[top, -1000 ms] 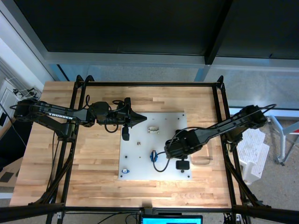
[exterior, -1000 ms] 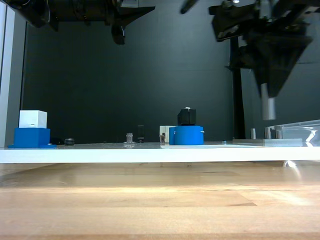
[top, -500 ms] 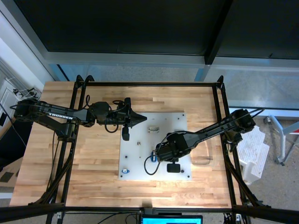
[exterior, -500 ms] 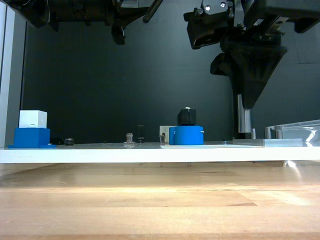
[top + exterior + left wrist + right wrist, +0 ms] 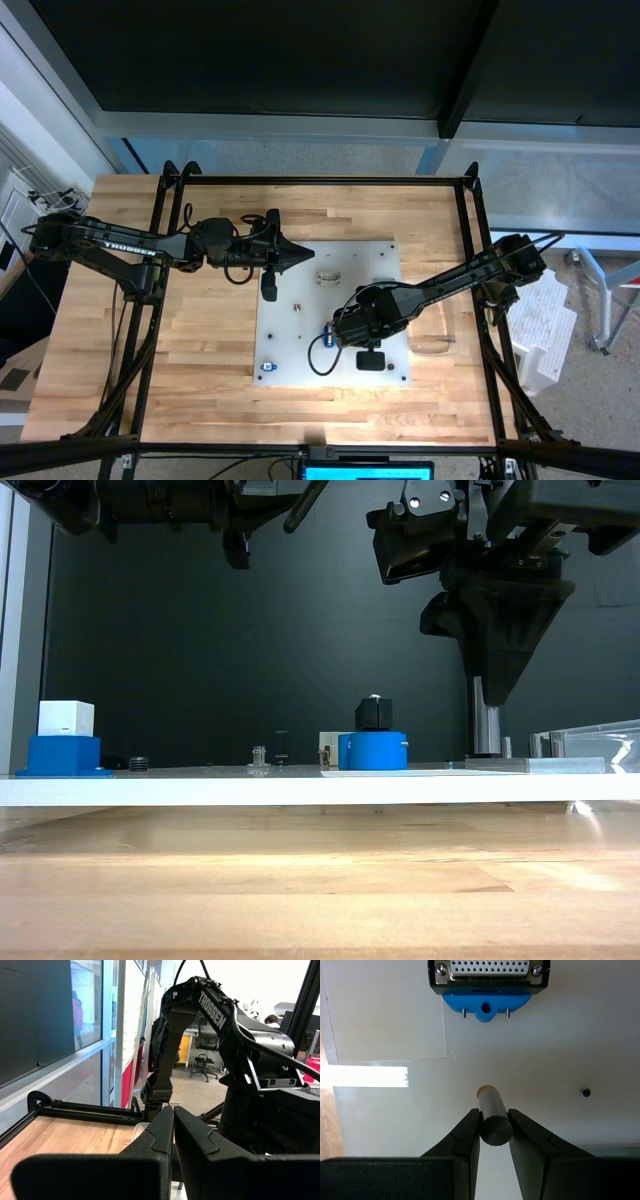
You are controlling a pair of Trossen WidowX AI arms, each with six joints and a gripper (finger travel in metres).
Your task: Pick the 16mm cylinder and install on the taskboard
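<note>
The 16mm cylinder (image 5: 493, 1116), a silver-grey peg, stands upright with my right gripper (image 5: 493, 1125) shut on its upper end. In the low view the cylinder (image 5: 486, 718) reaches down to the surface of the white taskboard (image 5: 200, 785), to the right of the blue fitting (image 5: 372, 750). I cannot tell whether its tip sits in a hole. Seen from the high view, my right gripper (image 5: 352, 330) hangs over the middle of the taskboard (image 5: 290, 345). My left gripper (image 5: 303, 252) hovers high over the board's far left corner, shut and holding nothing (image 5: 173, 1127).
A clear plastic tray (image 5: 440, 330) lies at the board's right edge. A blue base with a white block (image 5: 64, 740) stands at the board's near left. A beige connector (image 5: 327, 275) sits at the far side. Black frame rails (image 5: 320, 182) surround the table.
My right arm has moved left and down with the cylinder, bringing its lower end to the board beside the blue fitting. The left arm has not moved.
</note>
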